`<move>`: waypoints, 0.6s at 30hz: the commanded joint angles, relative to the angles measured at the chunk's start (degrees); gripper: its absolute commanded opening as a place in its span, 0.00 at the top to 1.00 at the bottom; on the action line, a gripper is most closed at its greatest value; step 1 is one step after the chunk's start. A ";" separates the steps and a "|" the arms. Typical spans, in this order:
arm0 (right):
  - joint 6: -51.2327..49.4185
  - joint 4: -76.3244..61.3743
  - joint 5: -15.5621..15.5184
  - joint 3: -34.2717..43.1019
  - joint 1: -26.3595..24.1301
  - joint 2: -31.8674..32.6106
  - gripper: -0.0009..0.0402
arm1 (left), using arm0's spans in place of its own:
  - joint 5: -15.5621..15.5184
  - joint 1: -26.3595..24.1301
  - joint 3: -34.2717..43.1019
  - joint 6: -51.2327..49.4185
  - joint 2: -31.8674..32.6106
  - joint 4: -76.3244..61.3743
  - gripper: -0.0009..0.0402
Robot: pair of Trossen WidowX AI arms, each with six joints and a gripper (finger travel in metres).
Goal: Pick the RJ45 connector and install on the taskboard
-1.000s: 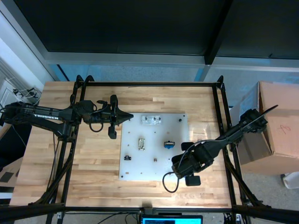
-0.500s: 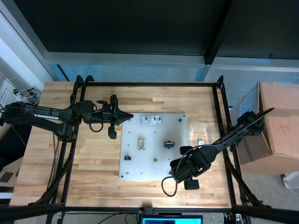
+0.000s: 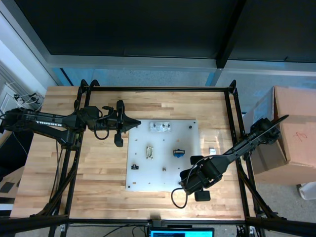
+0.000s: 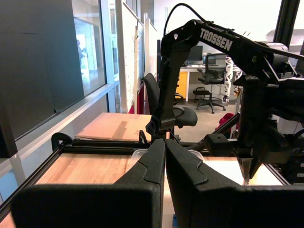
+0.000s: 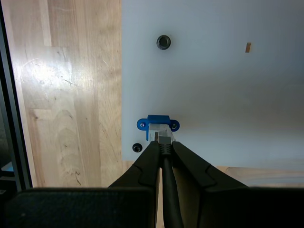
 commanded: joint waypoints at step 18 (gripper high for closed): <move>-0.13 4.09 -0.52 -4.07 0.61 -0.02 0.98 | 0.00 0.00 0.00 0.00 0.00 0.00 0.98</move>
